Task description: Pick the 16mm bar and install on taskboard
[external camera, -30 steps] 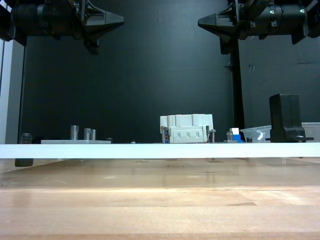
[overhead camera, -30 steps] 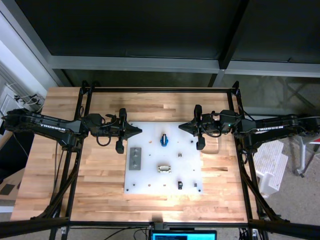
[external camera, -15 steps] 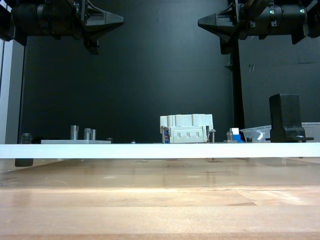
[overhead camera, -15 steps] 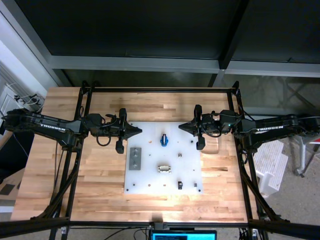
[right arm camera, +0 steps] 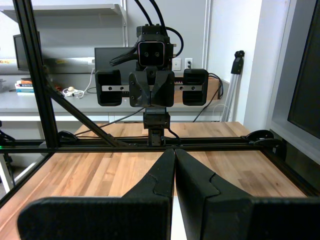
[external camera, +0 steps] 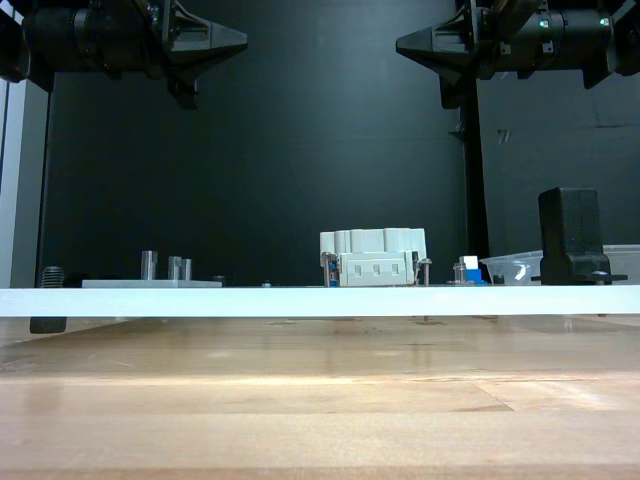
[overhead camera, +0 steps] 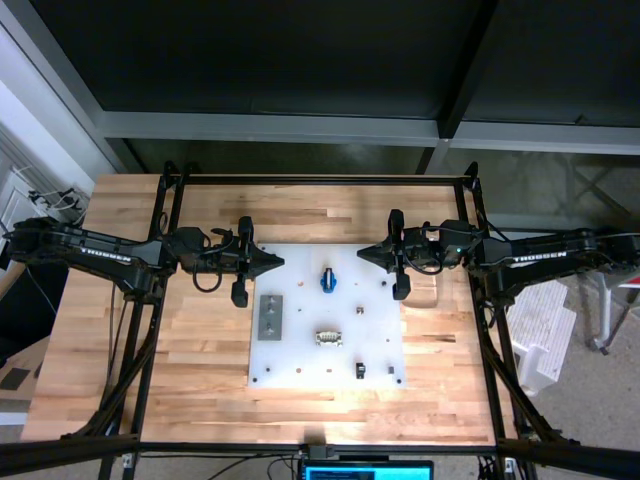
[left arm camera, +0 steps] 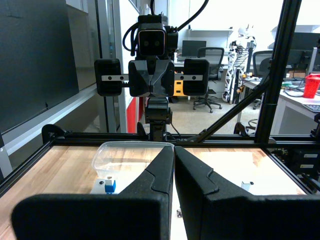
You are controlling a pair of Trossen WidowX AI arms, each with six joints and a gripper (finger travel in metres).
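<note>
Butcher-block table [overhead camera: 180, 380] carries the white taskboard [overhead camera: 295, 355] at its middle. The left gripper [overhead camera: 278, 262] hangs high over the board's far left corner, its fingers pressed together on nothing. The right gripper [overhead camera: 362, 252] faces it over the far right side, likewise closed and empty. What seems to be the 16mm bar [overhead camera: 358, 310], a tiny grey stub, stands on the board between the blue knob [overhead camera: 328, 280] and the black connector [overhead camera: 360, 372].

Taskboard [overhead camera: 300, 352] between grippers (left [overhead camera: 276, 262], right [overhead camera: 363, 252])
</note>
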